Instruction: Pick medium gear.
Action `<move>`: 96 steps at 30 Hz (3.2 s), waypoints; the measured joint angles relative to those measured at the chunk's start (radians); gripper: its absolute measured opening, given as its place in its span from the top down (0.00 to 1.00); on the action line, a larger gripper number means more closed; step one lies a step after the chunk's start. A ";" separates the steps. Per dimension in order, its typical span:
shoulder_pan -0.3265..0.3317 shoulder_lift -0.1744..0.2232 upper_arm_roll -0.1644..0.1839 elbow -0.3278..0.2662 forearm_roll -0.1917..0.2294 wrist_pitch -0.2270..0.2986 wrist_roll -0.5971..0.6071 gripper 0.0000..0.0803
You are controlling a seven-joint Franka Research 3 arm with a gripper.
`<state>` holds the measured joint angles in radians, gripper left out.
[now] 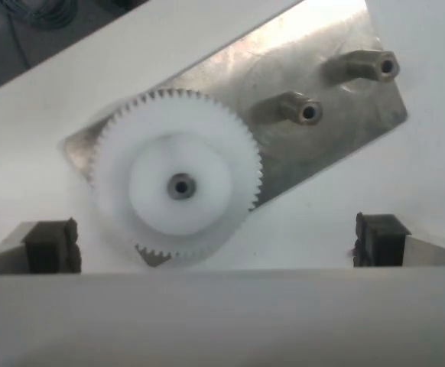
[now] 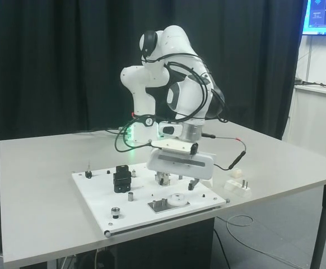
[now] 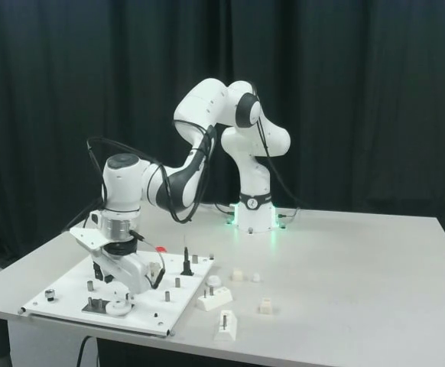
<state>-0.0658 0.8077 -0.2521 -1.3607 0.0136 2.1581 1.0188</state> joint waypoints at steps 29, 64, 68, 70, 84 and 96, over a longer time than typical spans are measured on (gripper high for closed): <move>0.000 0.000 0.009 0.000 0.000 0.010 -0.003 0.00; 0.009 -0.010 0.011 0.000 0.000 -0.007 -0.008 0.00; 0.012 -0.015 0.011 0.000 0.001 -0.022 -0.004 0.00; 0.014 -0.018 0.011 0.000 0.001 -0.036 0.005 0.00; 0.051 -0.069 0.012 -0.023 0.001 -0.186 0.088 0.00; 0.112 -0.164 0.012 -0.155 -0.001 -0.210 0.145 0.00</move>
<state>0.0467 0.6437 -0.2405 -1.5160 0.0124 1.9481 1.1637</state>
